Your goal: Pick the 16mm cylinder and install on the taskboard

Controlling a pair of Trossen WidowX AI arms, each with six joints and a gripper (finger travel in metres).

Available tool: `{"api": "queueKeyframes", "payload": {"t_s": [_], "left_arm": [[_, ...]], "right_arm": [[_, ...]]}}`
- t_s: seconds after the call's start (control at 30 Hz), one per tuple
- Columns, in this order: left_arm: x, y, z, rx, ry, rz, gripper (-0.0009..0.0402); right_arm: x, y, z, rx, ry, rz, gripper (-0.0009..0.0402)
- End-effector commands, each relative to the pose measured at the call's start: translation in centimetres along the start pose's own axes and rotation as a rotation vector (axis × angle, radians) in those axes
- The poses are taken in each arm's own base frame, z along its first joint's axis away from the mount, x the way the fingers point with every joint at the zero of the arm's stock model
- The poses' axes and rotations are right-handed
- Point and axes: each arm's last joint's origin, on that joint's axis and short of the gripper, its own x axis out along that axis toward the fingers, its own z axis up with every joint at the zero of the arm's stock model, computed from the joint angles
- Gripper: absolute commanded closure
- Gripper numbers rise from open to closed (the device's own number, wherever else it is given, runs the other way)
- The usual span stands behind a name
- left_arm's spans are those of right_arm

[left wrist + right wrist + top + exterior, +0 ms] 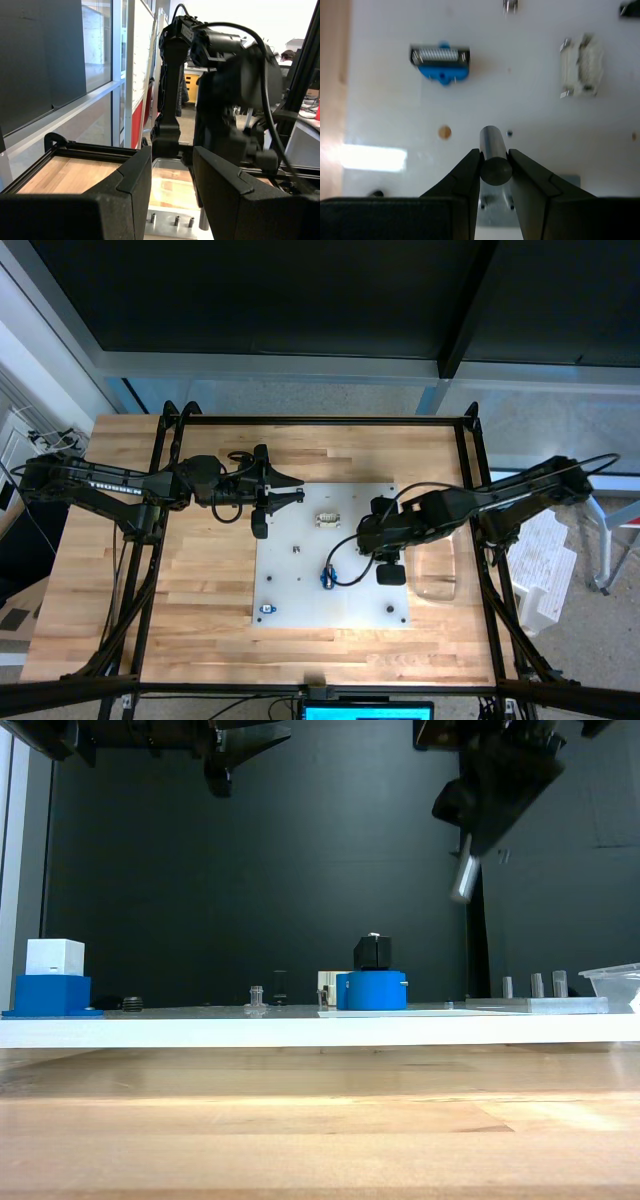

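The right claw (495,159) pinches the 16mm cylinder (495,169) between its fingertips, the taskboard (390,115) below it and a blue fitting (440,70) beyond. The left claw (290,490), fingers spread, hangs above the taskboard's corner.

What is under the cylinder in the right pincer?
White taskboard, with a grey metal block partly hidden by the right pincer gripping the cylinder. The left pincer hangs open by the board's far-left corner.

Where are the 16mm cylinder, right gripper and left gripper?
16mm cylinder (496,169): right wrist view, its round end face.
Right gripper (494,153): right wrist view, between fingertips clamping it over the taskboard (395,115).
Left gripper (300,488): high view, between open fingertips, near taskboard's far-left corner.
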Motion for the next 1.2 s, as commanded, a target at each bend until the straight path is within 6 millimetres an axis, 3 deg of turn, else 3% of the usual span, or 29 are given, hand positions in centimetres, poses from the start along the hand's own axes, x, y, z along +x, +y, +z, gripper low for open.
{"api": "queueKeyframes", "payload": {"t_s": [0.03,0.43,1.2], "left_arm": [[0.0,0.0,0.0,0.000,-0.001,-0.001,0.0283],[0.0,0.0,0.0,0.000,-0.001,-0.001,0.0283],[0.0,0.0,0.0,0.000,0.000,-0.001,0.0283]], "right_arm": [[1.0,0.5,0.6,-0.002,0.064,-0.014,0.0373],[3.7,2.1,2.7,0.007,0.165,0.012,0.0373],[6.7,4.0,2.9,0.052,0.279,0.007,0.0373]]}}
